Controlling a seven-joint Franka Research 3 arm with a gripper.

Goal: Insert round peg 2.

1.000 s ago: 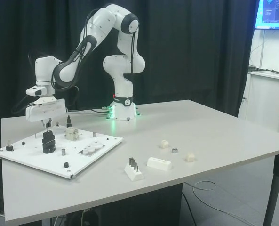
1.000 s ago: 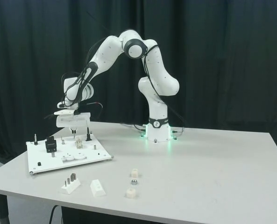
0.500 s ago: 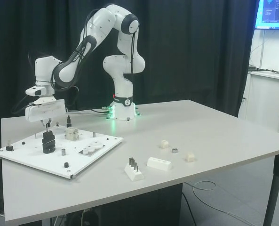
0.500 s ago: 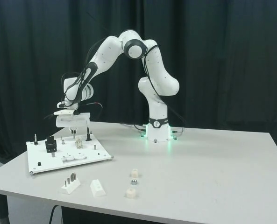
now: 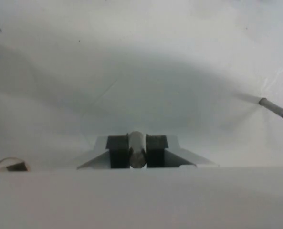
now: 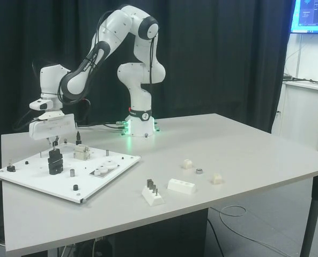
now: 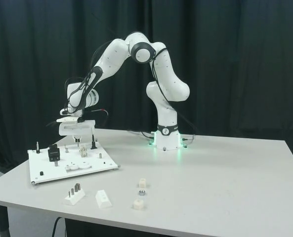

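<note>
In the wrist view my gripper (image 5: 137, 151) is shut on a grey round peg (image 5: 137, 149), which stands upright between the two black pads. Below it lies the white board (image 5: 131, 71). From the first room view the gripper (image 6: 54, 140) hangs just above the far left part of the white assembly board (image 6: 41, 179). The second room view shows the gripper (image 7: 78, 139) over the back of the board (image 7: 47, 174). The hole under the peg is hidden from me.
A thin grey pin (image 5: 274, 108) stands on the board near the gripper. On the board are a black block (image 6: 54, 161), a white block (image 6: 82, 151) and several short pegs. On the table: a white peg holder (image 6: 153, 194), a white block (image 6: 181, 186), two small cubes (image 6: 187, 164) and a nut (image 6: 199, 171).
The gripper has risen very slightly over the board with the peg still held. Nothing else has moved.
</note>
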